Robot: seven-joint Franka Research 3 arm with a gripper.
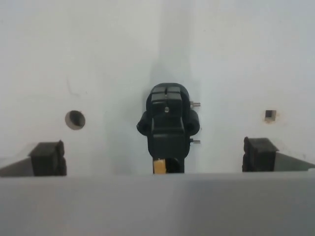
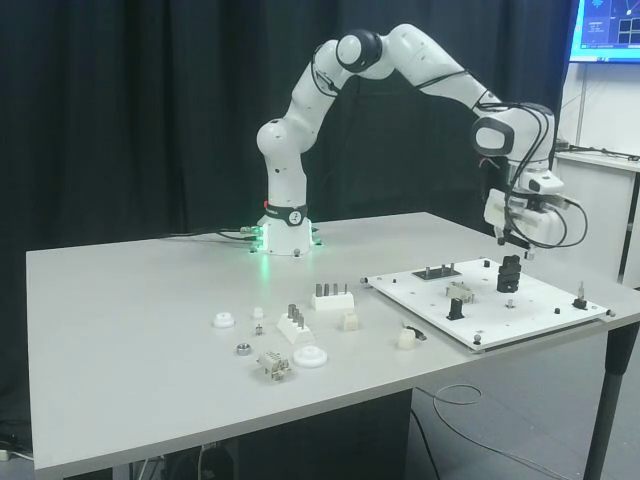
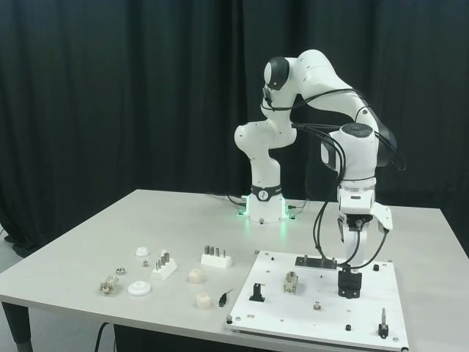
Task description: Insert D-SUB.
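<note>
Tool (image 3: 352, 250) hung just above the black D-SUB connector (image 1: 168, 129), fingers spread and clear of it. Connector stood upright on the white board (image 3: 308, 317) at the desk (image 3: 88, 242) front-right corner.

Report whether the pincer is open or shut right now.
Open. In the wrist view the pincer has its black fingertips spread far apart, the black D-SUB connector standing untouched between them on the white board.

The white arm rises from its base at the back of the table (image 3: 88, 242), bends at a high elbow and reaches forward and down. Its gripper (image 3: 351, 257) points straight down (wrist vertical), fingers (image 1: 48, 158) spread wide apart, holding nothing.
</note>
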